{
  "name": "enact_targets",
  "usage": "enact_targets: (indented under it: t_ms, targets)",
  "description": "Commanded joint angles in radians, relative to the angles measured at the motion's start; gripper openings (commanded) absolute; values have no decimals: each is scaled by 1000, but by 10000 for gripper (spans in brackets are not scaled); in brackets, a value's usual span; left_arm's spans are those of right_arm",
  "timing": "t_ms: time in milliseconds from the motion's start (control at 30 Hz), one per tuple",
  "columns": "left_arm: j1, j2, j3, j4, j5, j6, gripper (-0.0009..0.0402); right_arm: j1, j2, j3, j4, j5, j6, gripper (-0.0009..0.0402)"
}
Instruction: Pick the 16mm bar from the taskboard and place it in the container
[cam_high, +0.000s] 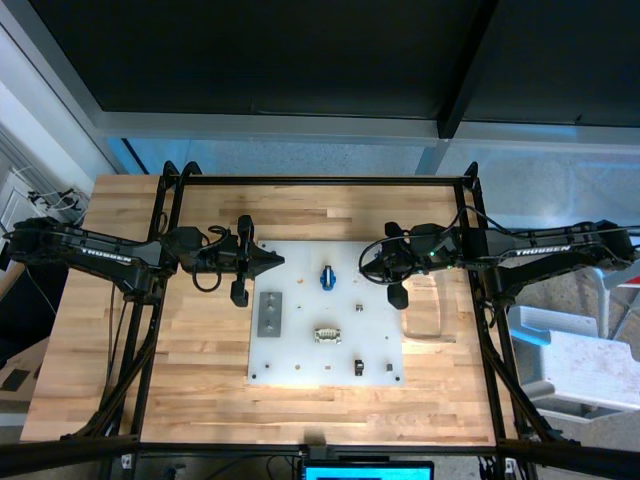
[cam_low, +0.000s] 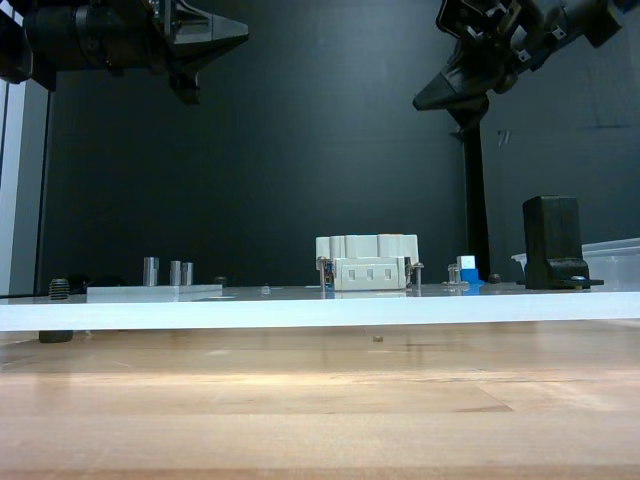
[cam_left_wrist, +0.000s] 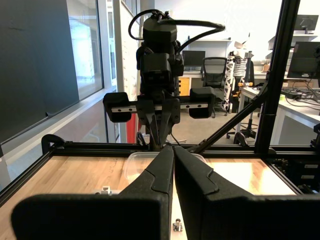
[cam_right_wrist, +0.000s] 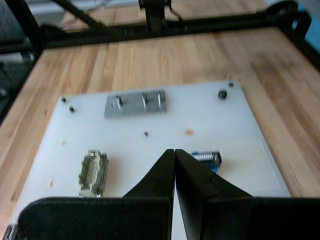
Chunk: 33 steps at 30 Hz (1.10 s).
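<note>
Well, both pinched shut, the left end effector (cam_high: 278, 262) above the taskboard's (cam_high: 300, 360) 10 o'clock and the right end effector (cam_high: 365, 266) above 2 o'clock risk grabbing a look-alike peg (cam_low: 187, 272) beside the 16mm bar (cam_low: 150, 271) in the grey block (cam_high: 270, 312) at 9 o'clock.

left claw (cam_high: 279, 262) over taskboard (cam_high: 300, 345) left side | right claw (cam_high: 364, 265) over right side | container (cam_high: 425, 334) right of taskboard

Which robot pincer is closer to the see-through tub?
The right pincer: it hangs shut over the right part of the taskboard, next to the container. The left pincer, also shut, hangs over the board's opposite, left edge.
</note>
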<state>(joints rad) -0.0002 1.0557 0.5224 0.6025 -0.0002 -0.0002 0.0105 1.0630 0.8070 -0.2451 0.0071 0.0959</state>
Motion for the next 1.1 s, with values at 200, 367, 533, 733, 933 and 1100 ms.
enact_targets:
  t_ms: [200,367,533,733,933,1100]
  targets:
    - [0,0,0,0,0,0,0,7,106,154,-254,0,0,0]
    - [0,0,0,0,0,0,0,12,180,274,-465,0,1,0]
    - [0,0,0,0,0,0,0,19,257,392,-636,0,1,0]
    - [0,0,0,0,0,0,0,43,334,496,-776,0,2,0]
    - [0,0,0,0,0,0,0,84,395,580,-869,0,20,0]
    - [0,0,0,0,0,0,0,109,429,633,-932,0,55,0]
